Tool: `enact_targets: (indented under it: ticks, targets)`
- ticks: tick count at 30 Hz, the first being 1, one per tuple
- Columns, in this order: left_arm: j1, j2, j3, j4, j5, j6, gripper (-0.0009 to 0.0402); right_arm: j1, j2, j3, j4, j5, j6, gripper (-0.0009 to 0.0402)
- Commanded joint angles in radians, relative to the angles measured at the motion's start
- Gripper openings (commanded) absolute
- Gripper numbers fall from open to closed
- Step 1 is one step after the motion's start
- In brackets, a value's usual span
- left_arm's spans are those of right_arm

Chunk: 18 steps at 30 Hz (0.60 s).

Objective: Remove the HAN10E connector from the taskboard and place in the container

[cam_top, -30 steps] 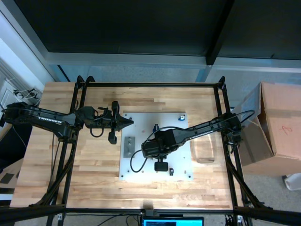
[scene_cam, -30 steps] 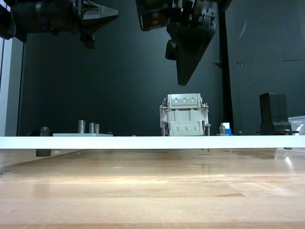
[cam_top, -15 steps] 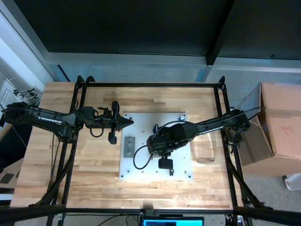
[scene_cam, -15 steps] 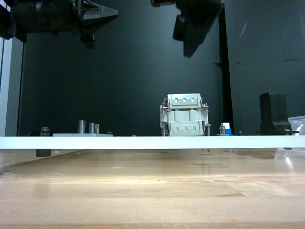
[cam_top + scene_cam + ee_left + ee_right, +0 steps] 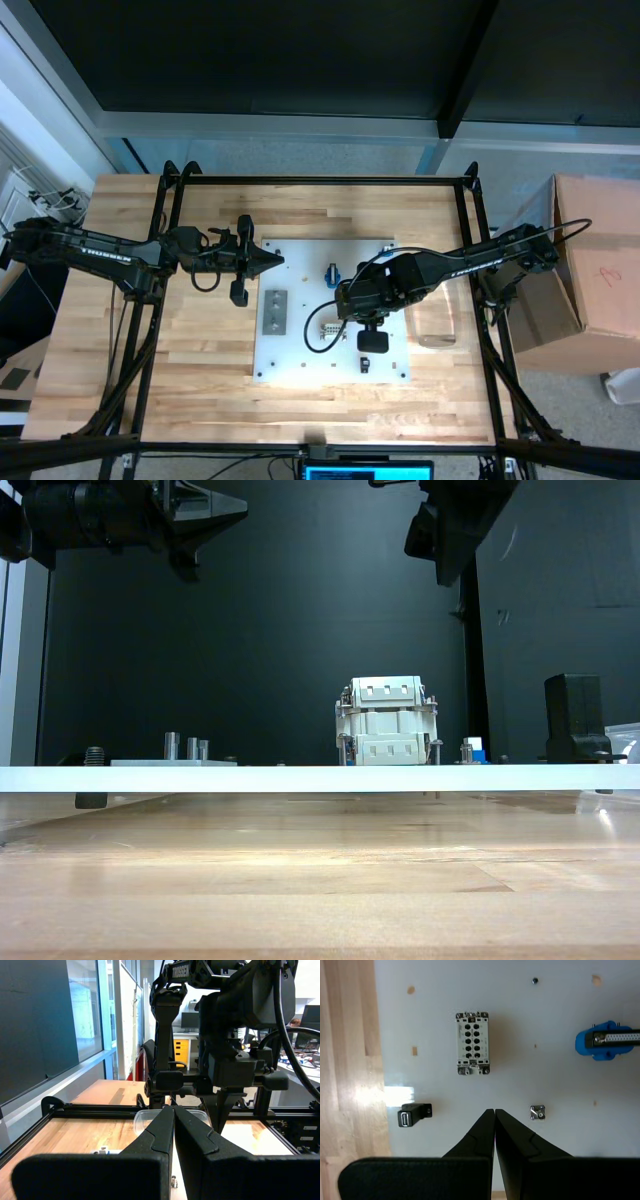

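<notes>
Right gripper [image 5: 444,578] has swung up & away to the right of the connector [image 5: 387,723], jaws pinched together, left gripper [image 5: 235,513] likewise closed high to its left; connector sits seated in the board [image 5: 300,777], so a descent w/o opening would just ram its top.

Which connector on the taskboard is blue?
The D-sub connector; the seated HAN10E connector is grey, the USB connector black. Shut, the left gripper and right gripper hover above the taskboard.
</notes>
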Motion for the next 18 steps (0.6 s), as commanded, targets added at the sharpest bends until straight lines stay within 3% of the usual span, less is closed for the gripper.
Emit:
enact_targets:
  ticks: [1,11,18]
  targets:
    - [0.0,0.0,0.0,0.0,0.0,0.0,0.0,0.001,0.0,-0.002,0.007,0.0,0.0,0.0]
    - [0.0,0.0,0.0,0.0,0.0,0.0,0.0,0.003,0.004,-0.001,0.024,0.0,0.001,0.0]
    - [0.0,0.0,0.0,0.0,0.0,0.0,0.0,0.003,0.07,0.068,0.024,0.0,-0.005,0.0]
